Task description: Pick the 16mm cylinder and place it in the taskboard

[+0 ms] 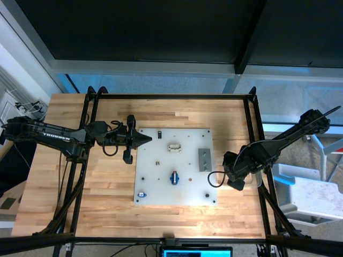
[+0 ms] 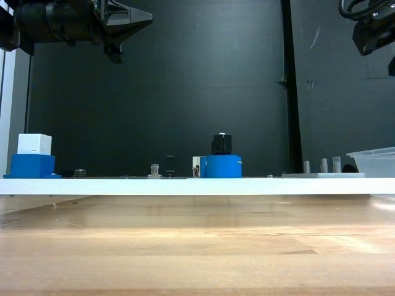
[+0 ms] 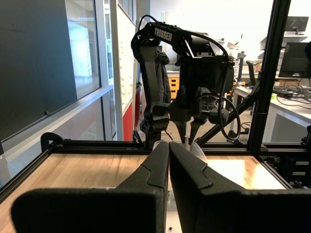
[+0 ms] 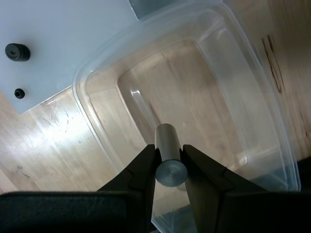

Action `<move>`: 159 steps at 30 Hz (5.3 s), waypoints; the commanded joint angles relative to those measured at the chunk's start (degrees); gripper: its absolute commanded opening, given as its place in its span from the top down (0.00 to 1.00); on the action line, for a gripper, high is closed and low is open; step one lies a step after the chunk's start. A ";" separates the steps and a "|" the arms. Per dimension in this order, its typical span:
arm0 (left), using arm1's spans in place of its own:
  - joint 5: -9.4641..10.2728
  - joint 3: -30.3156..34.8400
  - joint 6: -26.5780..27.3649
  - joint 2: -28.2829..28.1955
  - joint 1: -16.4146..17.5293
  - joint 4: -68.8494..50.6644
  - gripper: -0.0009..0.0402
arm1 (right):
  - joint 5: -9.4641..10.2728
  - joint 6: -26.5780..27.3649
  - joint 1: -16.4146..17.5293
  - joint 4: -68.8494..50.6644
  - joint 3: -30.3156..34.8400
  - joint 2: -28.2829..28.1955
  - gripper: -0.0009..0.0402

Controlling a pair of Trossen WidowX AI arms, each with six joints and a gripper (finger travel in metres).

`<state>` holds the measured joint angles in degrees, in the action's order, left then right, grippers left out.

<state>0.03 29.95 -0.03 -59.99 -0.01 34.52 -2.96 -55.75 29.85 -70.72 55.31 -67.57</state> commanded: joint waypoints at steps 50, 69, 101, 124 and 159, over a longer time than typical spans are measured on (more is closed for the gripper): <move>-0.02 0.00 -0.02 -0.02 0.00 0.02 0.98 | 0.00 29.00 -11.45 7.10 22.12 -27.58 0.92; -0.02 0.00 -0.02 -0.02 0.02 0.02 0.98 | 1.29 32.26 -12.87 7.69 30.16 -36.41 0.92; -0.02 0.00 0.00 -0.02 0.02 0.02 0.98 | 3.02 32.68 -13.09 9.68 32.48 -42.05 0.92; -0.02 0.00 0.00 -0.02 0.00 0.02 0.98 | 2.47 32.68 -13.11 10.91 31.39 -42.07 0.92; -0.02 0.00 -0.02 -0.02 0.02 0.02 0.98 | 2.56 32.46 -13.22 11.02 31.08 -42.07 0.92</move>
<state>0.01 29.95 -0.03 -59.99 -0.01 34.52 -0.62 -23.27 16.60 -59.70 86.32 -109.65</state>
